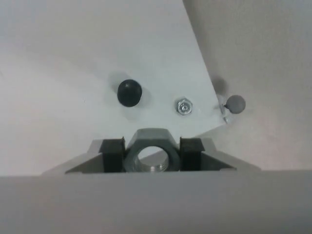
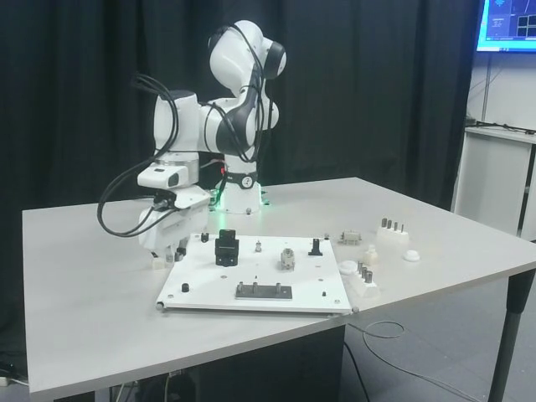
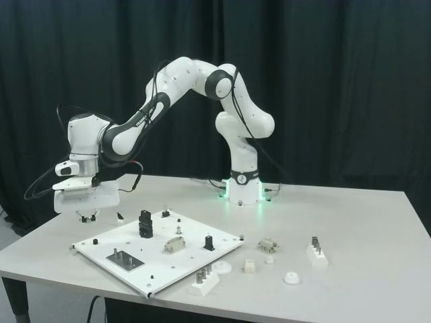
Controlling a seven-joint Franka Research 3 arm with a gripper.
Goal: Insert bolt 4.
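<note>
Progress looks to be mid-way: the gripper [image 1: 151, 152] hovers over a corner of the white board [image 3: 161, 252], its black fingers [image 1: 112, 153] narrowed on a grey hexagonal part [image 1: 151, 155] with a hollow middle, which I take to be bolt 4. It is held above the board, not yet seated. Which hole is meant for it I cannot tell. Just below in the wrist view sit a black knob [image 1: 129, 92], a small nut [image 1: 184, 106] and a grey peg [image 1: 236, 104] at the board's corner; these crowd the descent. Farther along the board stand a black block [image 3: 145, 224], a metal plate with pegs [image 3: 124, 259] and other fixtures. White holders [image 3: 316, 252] lie on the table [image 3: 363, 235] beyond the board's far edge, well apart.
</note>
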